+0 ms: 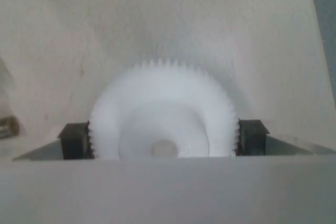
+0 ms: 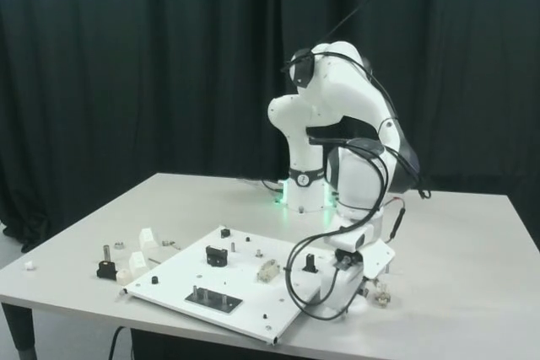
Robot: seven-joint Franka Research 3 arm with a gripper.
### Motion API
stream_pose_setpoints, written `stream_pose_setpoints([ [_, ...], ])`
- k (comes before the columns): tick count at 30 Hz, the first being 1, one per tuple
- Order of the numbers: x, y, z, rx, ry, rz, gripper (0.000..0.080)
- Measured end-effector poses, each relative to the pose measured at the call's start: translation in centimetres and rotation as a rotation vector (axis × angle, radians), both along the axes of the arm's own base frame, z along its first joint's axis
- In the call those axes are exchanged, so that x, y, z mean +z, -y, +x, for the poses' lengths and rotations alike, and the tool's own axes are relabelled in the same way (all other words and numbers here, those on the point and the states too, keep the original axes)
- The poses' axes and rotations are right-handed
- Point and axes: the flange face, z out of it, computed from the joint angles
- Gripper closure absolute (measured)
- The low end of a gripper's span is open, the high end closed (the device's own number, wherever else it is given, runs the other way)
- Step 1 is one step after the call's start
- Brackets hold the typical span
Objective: Place large gear.
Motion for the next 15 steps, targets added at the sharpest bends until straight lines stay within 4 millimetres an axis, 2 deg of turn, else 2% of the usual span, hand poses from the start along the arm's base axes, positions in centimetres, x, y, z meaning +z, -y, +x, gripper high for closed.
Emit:
stream_pose_setpoints([
  [15, -2.8, -0.9, -0.2, 0.002, 0.009, -0.008, 0.0206],
])
